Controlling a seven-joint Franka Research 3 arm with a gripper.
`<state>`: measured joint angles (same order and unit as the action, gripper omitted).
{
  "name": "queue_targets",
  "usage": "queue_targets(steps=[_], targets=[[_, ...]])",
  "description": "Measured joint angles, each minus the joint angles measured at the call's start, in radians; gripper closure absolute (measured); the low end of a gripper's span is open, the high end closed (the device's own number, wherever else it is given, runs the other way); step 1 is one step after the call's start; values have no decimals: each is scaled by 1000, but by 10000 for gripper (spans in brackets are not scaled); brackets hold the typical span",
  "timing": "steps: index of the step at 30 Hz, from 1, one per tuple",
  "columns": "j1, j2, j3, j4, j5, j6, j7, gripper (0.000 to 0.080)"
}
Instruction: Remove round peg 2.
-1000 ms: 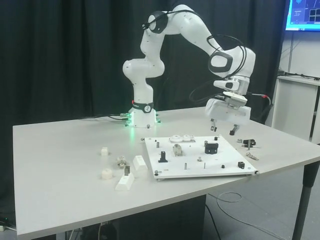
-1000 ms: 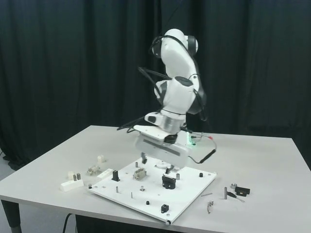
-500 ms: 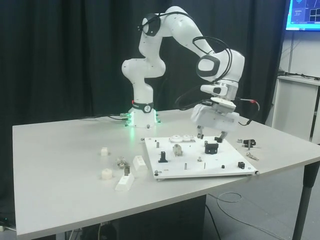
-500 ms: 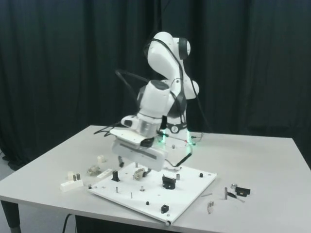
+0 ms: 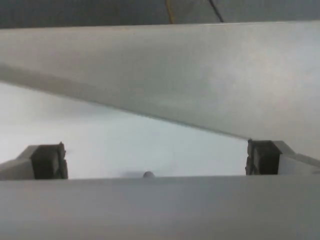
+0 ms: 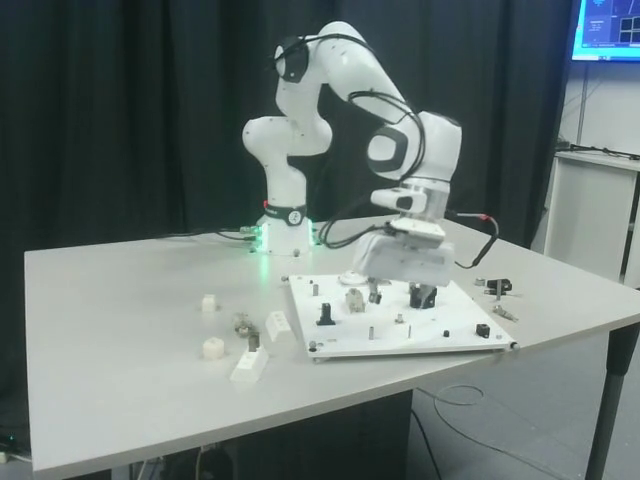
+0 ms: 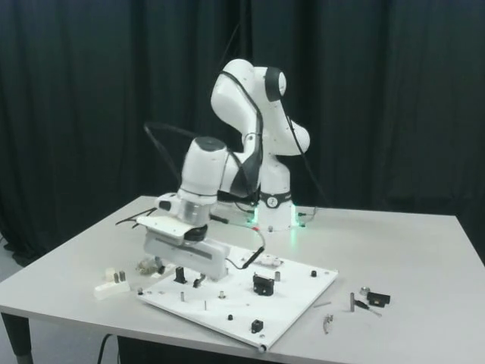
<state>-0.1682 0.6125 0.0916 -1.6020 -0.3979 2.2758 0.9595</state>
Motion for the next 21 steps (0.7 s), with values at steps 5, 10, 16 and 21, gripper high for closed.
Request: queue_targets(steps=[5,10,16,21], targets=[[-27,31,0,23,73,0,-88,3],[-45,51,-1,30,133,-3,-163,3],[-55,63,-5,30,165,-25,-222,3],[-55,69,-11,29,177,-47,-239,3]])
